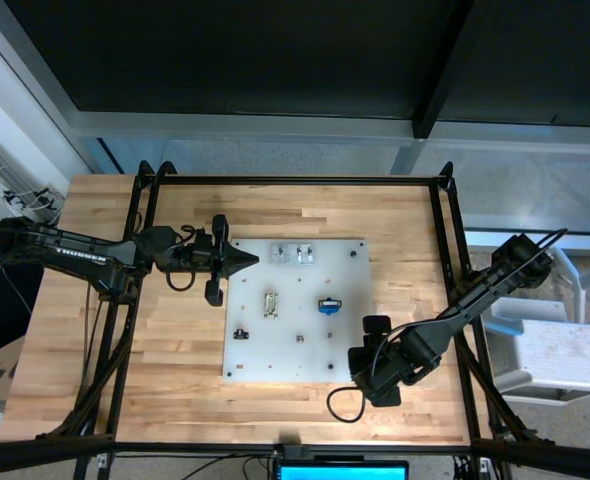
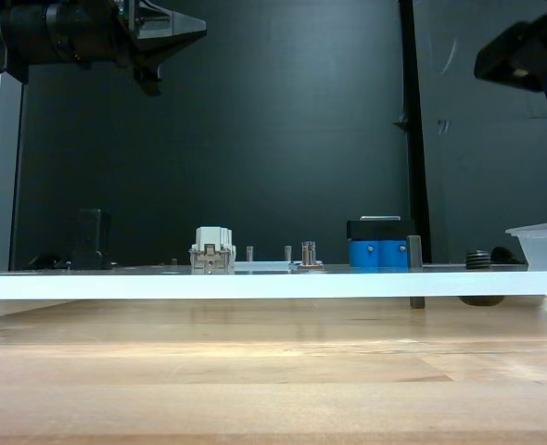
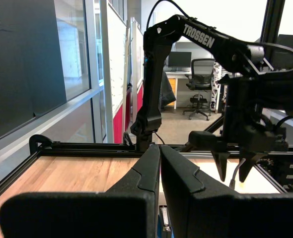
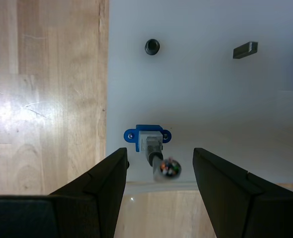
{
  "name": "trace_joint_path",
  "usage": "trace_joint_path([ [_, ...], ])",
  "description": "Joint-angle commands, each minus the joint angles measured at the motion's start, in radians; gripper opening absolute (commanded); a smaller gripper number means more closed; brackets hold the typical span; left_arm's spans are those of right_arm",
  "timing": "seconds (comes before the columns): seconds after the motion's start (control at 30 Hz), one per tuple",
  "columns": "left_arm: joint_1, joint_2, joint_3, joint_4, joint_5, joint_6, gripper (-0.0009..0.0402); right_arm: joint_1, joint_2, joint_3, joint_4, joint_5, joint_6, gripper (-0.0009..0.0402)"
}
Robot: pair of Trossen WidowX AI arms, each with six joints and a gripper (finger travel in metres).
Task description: Remove the rj45 connector and place it in the container
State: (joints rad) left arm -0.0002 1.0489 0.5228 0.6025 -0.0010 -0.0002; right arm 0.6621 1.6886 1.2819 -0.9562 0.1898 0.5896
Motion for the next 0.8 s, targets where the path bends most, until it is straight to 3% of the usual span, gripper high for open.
trace_joint_path([
  [0.03,0.0,0.0,0.0,0.0,0.0,0.0,0.0001,0.0,0.0,-0.016,0.019,0.002,0.004,0.0184],
  [0.47,0.0,0.0,0.0,0.0,0.0,0.0,0.0001,-0.003,0.0,-0.09,0.113,0.009,-0.002,0.0181],
  [0.8,0.0,0.0,0.0,0.0,0.0,0.0,0.0001,-0.005,0.0,-0.094,0.121,0.017,-0.018,0.0111],
])
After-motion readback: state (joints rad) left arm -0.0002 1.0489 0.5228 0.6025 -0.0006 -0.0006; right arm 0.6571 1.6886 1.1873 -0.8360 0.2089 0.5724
